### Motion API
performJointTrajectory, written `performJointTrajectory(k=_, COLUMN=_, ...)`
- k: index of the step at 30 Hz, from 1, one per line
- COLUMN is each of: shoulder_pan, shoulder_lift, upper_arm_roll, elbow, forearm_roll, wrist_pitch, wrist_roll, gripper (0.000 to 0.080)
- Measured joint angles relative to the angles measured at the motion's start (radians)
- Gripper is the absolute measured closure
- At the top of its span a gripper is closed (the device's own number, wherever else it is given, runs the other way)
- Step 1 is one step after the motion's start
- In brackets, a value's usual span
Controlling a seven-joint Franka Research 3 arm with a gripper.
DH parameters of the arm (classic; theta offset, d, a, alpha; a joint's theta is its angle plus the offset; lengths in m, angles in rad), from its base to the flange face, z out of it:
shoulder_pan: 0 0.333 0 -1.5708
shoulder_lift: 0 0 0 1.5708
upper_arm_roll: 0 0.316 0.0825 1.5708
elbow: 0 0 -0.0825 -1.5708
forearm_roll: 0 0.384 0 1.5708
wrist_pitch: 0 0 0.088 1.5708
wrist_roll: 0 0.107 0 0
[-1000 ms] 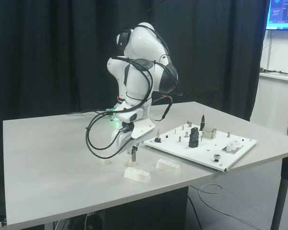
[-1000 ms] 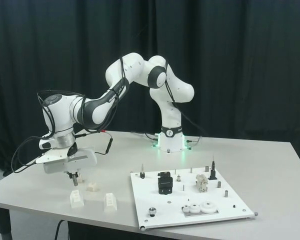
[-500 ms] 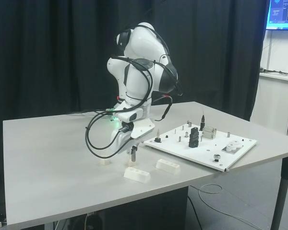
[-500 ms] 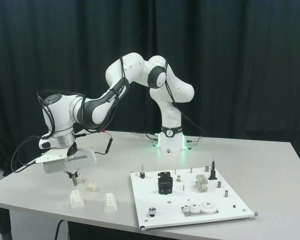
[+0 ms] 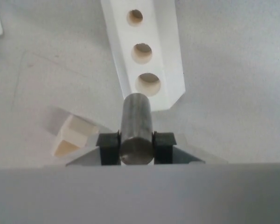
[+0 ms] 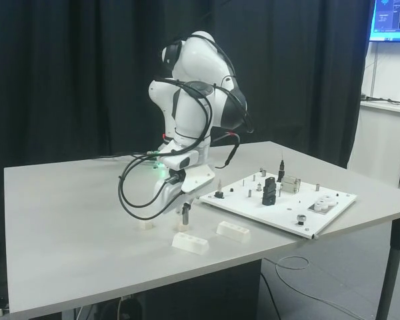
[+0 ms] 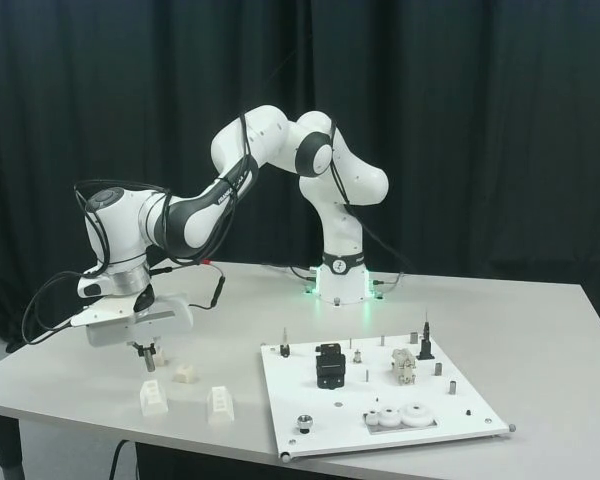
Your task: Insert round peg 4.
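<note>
My gripper is shut on a grey round peg, held upright between two black fingertips. In the wrist view the peg hangs just off the end of a long white block with three holes, close to its nearest hole. In the room views the gripper holds the peg a little above the table, over the near end of that block.
A small white block lies beside the gripper. A second long white block lies nearer the white assembly board, which carries pegs, black parts and gears. The arm's base stands behind it.
Almost nothing differs; the gripper with the peg seems to have risen very slightly above the three-hole block.
</note>
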Motion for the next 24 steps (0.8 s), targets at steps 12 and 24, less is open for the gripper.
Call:
performJointTrajectory(k=12, shoulder_pan=0.013, shoulder_lift=-0.001, upper_arm_roll=0.000, elbow=0.005, forearm_roll=0.027, wrist_pitch=-0.003, wrist_roll=0.020, gripper=0.0652)
performJointTrajectory(k=24, shoulder_pan=0.080, shoulder_lift=-0.015, upper_arm_roll=0.000, elbow=0.006, forearm_roll=0.118, wrist_pitch=-0.031, wrist_roll=0.054, gripper=0.0652)
